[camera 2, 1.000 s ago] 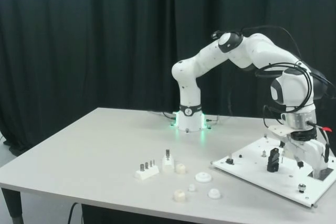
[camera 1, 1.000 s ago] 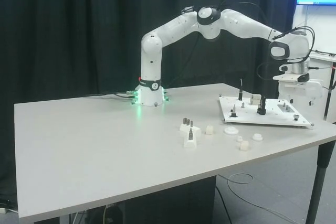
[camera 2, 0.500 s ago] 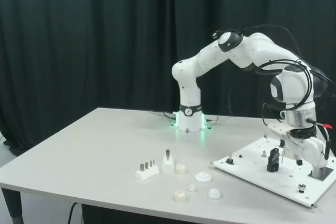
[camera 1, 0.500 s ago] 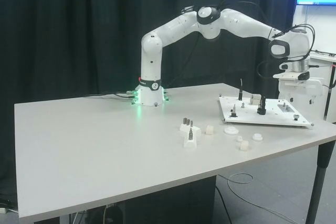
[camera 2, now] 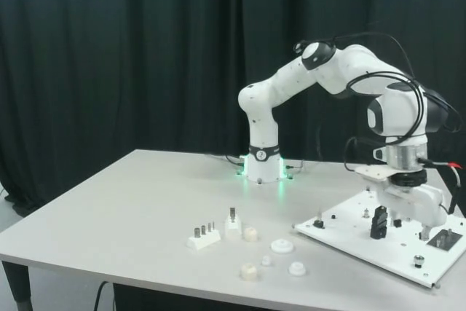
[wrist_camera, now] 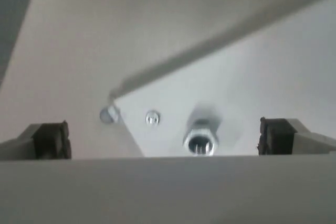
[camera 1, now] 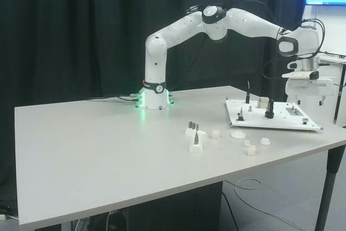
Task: Pick medium gear.
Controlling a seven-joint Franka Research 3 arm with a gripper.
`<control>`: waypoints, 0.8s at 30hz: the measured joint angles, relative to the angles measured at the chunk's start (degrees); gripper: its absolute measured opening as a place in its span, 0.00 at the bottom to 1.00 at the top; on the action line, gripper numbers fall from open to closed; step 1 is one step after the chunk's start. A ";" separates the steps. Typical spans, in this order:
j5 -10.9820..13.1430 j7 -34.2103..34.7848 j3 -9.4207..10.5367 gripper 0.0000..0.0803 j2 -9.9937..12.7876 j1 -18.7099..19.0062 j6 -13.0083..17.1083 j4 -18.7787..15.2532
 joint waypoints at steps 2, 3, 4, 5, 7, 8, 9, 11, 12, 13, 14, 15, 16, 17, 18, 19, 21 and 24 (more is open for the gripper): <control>-0.70 -1.73 -0.79 1.00 0.11 -0.18 -0.38 0.00; -1.06 -2.64 -1.15 1.00 0.16 -0.29 -0.55 0.01; -1.42 -3.52 -1.48 1.00 0.20 -0.43 -0.73 0.02; -1.81 -4.42 -1.81 1.00 0.26 -0.58 -0.88 0.05; -2.68 -6.54 -2.35 1.00 0.36 -0.94 -1.12 0.14; -3.15 -7.89 -2.58 1.00 0.40 -1.15 -1.26 0.21; -3.58 -9.58 -2.76 1.00 0.42 -1.42 -1.46 0.31; -4.39 -13.40 -3.06 1.00 0.47 -2.00 -1.89 0.54; -4.78 -15.44 -3.21 1.00 0.51 -2.31 -2.04 0.66; -5.22 -17.39 -3.33 1.00 0.53 -2.64 -2.07 0.73; -5.61 -19.15 -3.41 1.00 0.54 -2.99 -2.07 0.80; -5.93 -20.62 -3.45 1.00 0.55 -3.34 -2.07 0.85; -6.28 -21.95 -3.47 1.00 0.56 -3.72 -2.07 0.90; -6.63 -22.94 -3.48 1.00 0.57 -4.08 -2.07 0.94; -6.99 -23.75 -3.48 1.00 0.58 -4.43 -2.07 0.97; -7.43 -24.64 -3.49 1.00 0.59 -4.83 -2.03 1.00; -8.15 -26.48 -3.50 1.00 0.62 -5.50 -1.90 1.01; -9.38 -31.76 -3.54 1.00 0.70 -6.53 -1.62 1.02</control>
